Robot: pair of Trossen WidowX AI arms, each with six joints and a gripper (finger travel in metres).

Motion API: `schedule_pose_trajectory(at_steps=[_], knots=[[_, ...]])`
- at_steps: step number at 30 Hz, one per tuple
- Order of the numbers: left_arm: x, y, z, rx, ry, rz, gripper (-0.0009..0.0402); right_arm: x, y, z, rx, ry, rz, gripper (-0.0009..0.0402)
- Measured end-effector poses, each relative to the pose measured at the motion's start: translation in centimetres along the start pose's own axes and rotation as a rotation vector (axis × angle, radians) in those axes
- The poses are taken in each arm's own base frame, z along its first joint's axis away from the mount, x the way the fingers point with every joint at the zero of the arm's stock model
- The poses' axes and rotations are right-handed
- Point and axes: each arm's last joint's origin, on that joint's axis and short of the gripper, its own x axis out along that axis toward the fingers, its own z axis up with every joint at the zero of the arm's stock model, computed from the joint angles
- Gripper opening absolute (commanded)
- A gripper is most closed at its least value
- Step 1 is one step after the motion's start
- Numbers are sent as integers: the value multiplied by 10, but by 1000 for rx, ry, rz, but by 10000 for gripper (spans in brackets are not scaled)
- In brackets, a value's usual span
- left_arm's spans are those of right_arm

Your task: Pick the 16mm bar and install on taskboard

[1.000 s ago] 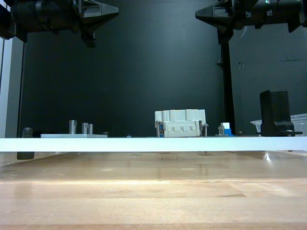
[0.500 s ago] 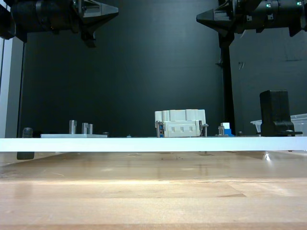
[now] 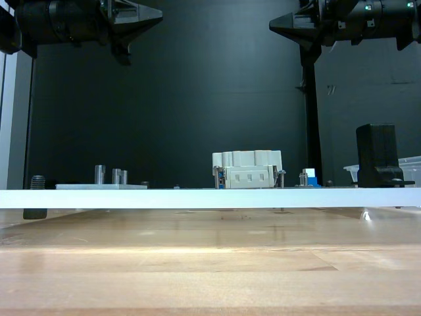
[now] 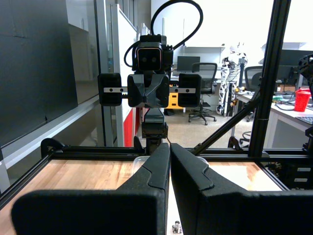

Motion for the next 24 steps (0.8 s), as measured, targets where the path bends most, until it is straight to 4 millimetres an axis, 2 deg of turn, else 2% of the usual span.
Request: schedule_pose_trajectory(at_steps=[24], knots=[[0, 0, 0, 0, -1, 0, 0, 0, 0, -1, -1, 10, 0, 0]])
